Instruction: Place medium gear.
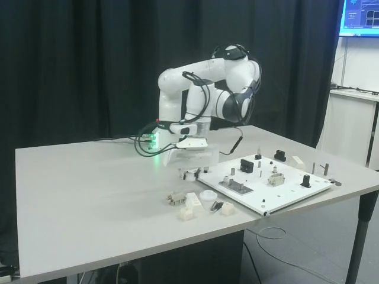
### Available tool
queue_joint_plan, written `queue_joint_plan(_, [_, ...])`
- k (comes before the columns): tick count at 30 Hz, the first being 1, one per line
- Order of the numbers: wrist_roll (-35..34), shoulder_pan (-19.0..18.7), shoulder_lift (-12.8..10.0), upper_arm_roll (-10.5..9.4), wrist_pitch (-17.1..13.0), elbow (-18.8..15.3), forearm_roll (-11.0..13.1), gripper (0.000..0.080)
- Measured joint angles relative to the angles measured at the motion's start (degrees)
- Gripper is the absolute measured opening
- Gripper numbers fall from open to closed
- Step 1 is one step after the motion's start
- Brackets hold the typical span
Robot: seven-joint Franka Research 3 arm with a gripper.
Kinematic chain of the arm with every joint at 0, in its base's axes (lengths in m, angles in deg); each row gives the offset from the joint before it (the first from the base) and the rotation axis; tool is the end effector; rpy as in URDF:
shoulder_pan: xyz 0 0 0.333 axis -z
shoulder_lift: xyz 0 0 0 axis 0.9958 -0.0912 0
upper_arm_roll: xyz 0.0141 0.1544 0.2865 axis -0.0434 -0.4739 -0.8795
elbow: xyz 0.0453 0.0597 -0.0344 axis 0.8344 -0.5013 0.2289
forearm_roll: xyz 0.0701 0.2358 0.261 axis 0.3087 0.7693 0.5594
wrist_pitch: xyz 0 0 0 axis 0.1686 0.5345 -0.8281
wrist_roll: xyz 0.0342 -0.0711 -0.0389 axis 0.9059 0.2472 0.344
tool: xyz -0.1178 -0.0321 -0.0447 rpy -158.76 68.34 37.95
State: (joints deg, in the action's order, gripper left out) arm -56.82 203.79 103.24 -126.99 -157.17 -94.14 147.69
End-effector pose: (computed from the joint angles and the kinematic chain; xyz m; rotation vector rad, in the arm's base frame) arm 0.5034 -0.1057 0.2039 2.7943 -1.1767 -0.0072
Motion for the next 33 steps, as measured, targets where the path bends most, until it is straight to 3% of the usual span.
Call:
queue_joint_plan(12, [3.4, 0.2, 0.2, -1.63, -1.2, -2.8, 4.2, 0.0396])
queue_joint_plan(27, [4.7, 0.2, 0.3, -3.05, -3.2, -3.4, 6.4, 0.0396])
queue_joint_plan(28, [4.7, 0.2, 0.3, -3.08, -3.3, -3.4, 6.4, 0.0566])
queue_joint_plan(32, [4.7, 0.2, 0.4, -3.11, -3.5, -3.4, 6.4, 0.0566])
queue_joint_plan(33, [4.7, 0.2, 0.4, -3.11, -3.5, -3.4, 6.4, 0.0744])
